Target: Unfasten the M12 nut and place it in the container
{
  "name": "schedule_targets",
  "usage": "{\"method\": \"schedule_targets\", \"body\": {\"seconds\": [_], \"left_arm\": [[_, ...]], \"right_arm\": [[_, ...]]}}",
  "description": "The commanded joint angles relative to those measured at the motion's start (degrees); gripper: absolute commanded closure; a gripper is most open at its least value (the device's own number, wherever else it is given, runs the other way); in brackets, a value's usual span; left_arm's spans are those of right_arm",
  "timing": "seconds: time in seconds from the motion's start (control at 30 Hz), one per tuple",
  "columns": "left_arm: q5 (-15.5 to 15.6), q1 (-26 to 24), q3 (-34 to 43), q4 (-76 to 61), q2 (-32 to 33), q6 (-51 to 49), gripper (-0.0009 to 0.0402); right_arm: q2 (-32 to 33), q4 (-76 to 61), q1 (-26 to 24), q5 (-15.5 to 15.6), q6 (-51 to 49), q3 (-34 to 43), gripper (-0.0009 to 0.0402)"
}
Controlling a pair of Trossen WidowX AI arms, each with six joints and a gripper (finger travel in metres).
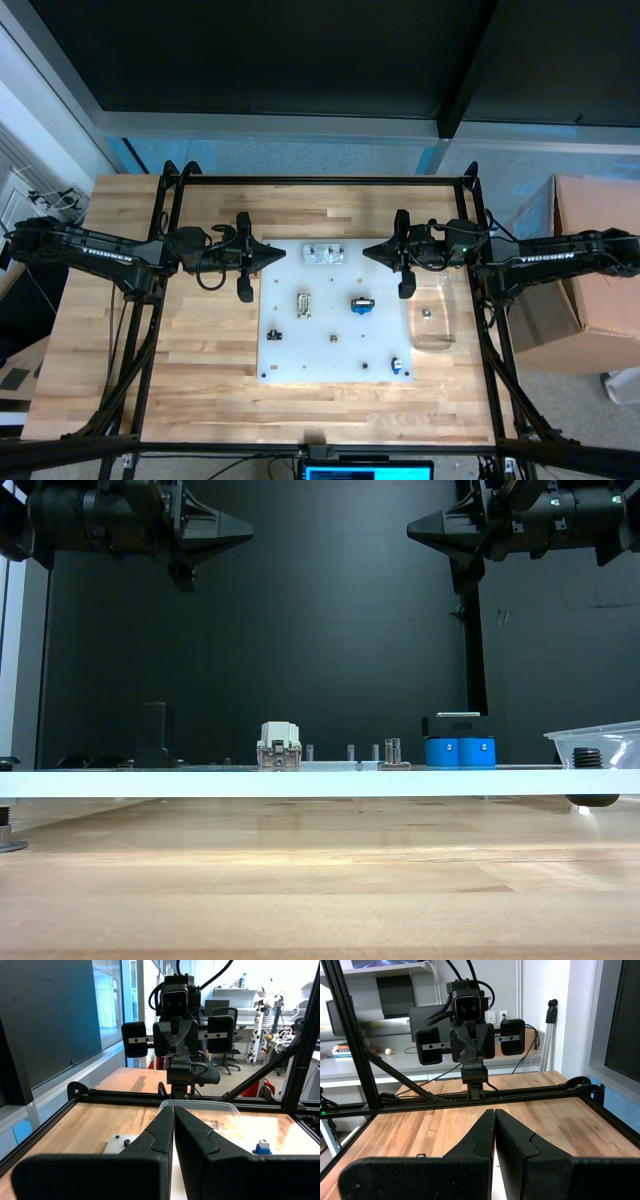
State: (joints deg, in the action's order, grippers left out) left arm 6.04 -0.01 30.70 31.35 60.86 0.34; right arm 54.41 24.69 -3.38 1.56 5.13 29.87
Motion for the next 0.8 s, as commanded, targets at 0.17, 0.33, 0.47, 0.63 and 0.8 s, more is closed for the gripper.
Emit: {"method": "schedule_targets", "body": {"seconds": [0.17, 0.33, 0.47, 0.63, 0.8], "left_arm": [[0.0, 0.0, 0.0, 0.0, 0.0, 0.0, 0.0393], [0.0, 0.0, 0.0, 0.0, 0.0, 0.0, 0.0393], [0.0, 0.0, 0.0, 0.0, 0.0, 0.0, 0.0393], [0.0, 0.0, 0.0, 0.0, 0.0, 0.0, 0.0393], [0.0, 0.0, 0.0, 0.0, 0.0, 0.0, 0.0393]], "right_arm": [[0.0, -1.6, 0.0, 0.0, 0.0, 0.0, 0.0393], [0.0, -1.7, 0.0, 0.0, 0.0, 0.0, 0.0393], [0.0, -1.7, 0.0, 0.0, 0.0, 0.0, 0.0393], [0.0, -1.7, 0.0, 0.0, 0.0, 0.0, 0.0393], [0.0, -1.7, 0.0, 0.0, 0.0, 0.0, 0.0393]]}}
